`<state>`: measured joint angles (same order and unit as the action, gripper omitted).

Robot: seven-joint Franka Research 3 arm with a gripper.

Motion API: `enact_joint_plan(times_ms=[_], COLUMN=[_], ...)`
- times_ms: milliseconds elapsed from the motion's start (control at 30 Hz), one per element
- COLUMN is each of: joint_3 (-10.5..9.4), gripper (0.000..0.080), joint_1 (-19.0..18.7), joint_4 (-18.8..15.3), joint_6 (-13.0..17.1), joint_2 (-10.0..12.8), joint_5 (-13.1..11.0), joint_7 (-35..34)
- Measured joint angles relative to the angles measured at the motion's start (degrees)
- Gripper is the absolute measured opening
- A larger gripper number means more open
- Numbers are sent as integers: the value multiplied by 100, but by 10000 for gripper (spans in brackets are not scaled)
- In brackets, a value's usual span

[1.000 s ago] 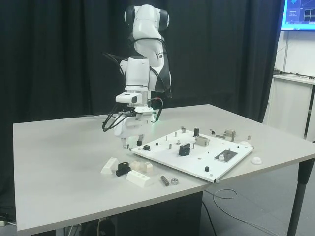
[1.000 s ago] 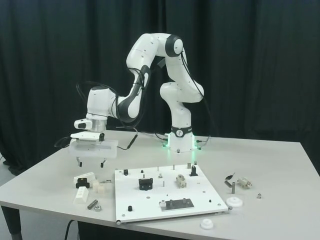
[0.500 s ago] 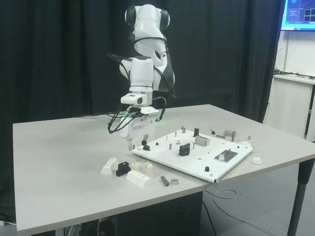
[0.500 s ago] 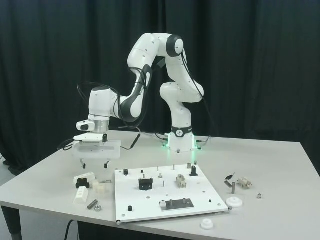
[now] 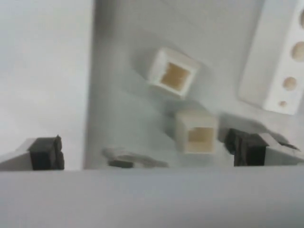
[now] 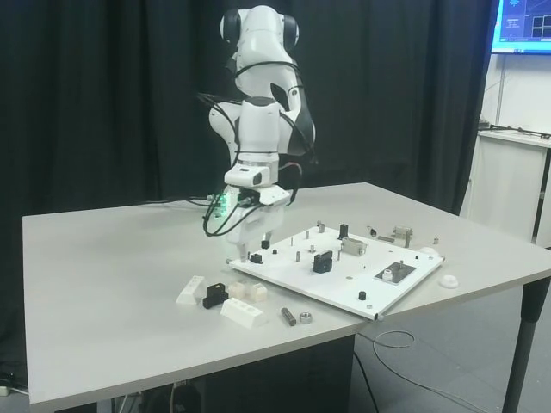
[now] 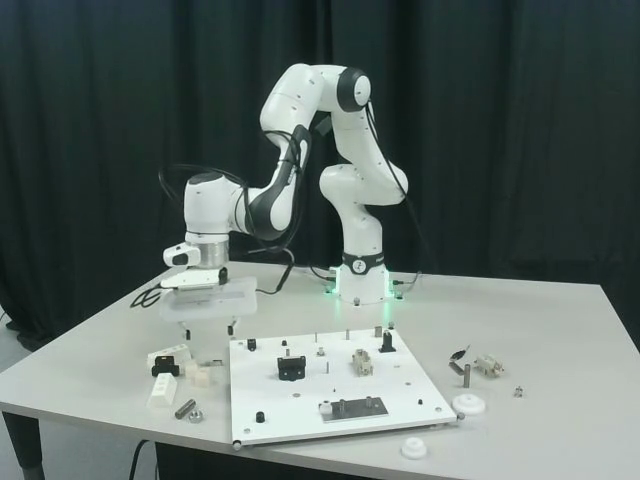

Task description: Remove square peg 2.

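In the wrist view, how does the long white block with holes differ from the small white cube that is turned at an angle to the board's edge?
Shape: the long block is an elongated bar, while the small cube is short and compact.
Openings: the long block shows a row of round holes of different sizes, while the small cube shows one square recess.
Both are white and lie loose on the grey table.

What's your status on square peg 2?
Gripper open, empty, above table beside white board. Can't identify square peg 2; two hollow white blocks below. No obstruction seen.
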<state>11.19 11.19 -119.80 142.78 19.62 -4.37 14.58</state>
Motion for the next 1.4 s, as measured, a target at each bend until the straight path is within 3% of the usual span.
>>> enact_joint_plan(times_ms=[267, 433, 967, 1400], joint_3=[-1, -1, 9, 20], gripper=[800, 800, 800, 800], joint_1=[-246, -386, -695, -915], joint_4=[-36, -102, -526, -889], joint_6=[-490, -628, -564, -132], joint_2=[-162, -250, -361, -399], joint_5=[-1, 6, 83, 176], joint_7=[-489, -736, -1215, -1822])
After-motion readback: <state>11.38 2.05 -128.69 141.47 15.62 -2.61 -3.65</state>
